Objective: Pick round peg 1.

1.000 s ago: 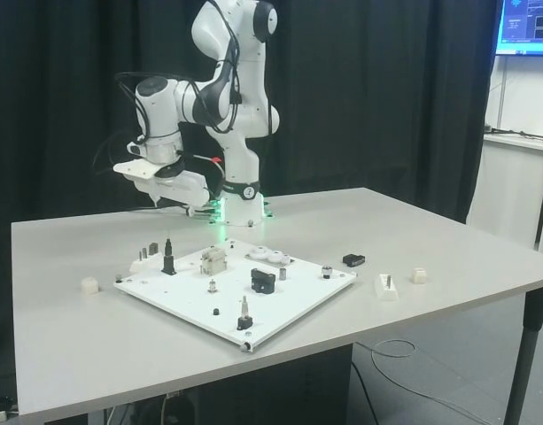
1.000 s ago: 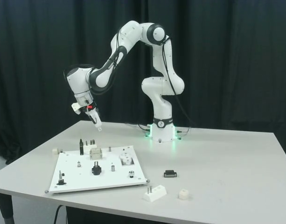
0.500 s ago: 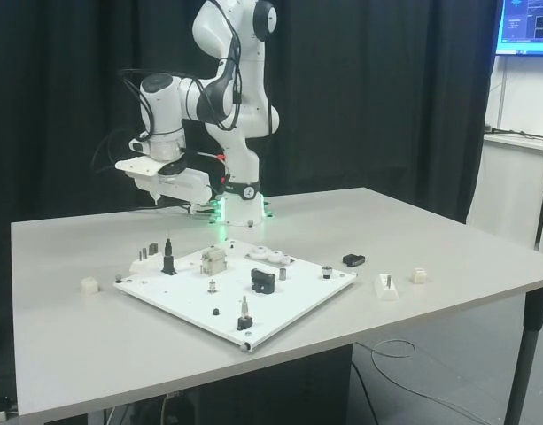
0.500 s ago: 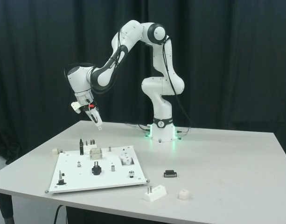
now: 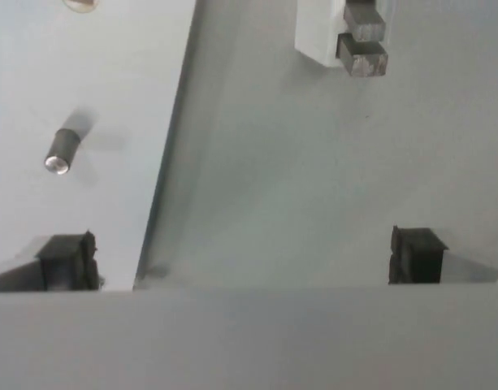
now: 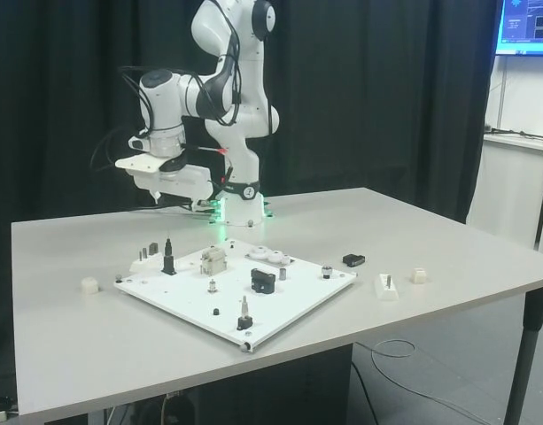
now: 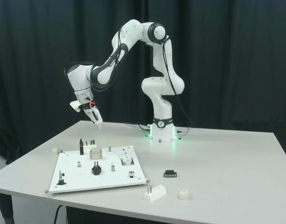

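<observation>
The tool hangs high above the back edge of the white board, wide open and empty.

In the wrist view both black fingertips stand far apart with nothing between them. A small round peg stands upright on the board (I judge this is round peg 1, but I cannot be sure which peg is meant). To do well: bring the tool straight over the peg, centre it between the fingers, descend slowly, then close on the shaft.
</observation>
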Available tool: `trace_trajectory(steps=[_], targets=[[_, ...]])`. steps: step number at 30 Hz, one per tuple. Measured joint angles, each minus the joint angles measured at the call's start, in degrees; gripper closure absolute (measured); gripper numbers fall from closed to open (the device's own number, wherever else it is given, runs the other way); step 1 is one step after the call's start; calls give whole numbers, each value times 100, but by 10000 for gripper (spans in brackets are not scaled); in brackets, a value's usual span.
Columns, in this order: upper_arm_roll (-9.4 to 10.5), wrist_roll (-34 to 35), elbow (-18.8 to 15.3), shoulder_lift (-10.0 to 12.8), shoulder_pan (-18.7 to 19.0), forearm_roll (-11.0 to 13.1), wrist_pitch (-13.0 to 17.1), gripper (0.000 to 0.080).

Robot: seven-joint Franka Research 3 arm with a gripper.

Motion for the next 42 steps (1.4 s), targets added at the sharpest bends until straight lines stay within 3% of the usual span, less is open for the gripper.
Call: trace_trajectory(steps=[7, 16, 22, 27, 34, 42], targets=[[36, -127, -5, -130, 14, 102, -17, 3], [180, -325, -5, -234, 148, 484, 41, 3], [466, -396, -3, -240, 385, 883, 338, 3], [794, -386, 1, -200, 640, 998, 737, 3], [1227, -75, 86, 14, 972, 1006, 1296, 3], [1606, 488, 402, 517, 1266, 1148, 1748, 3]])
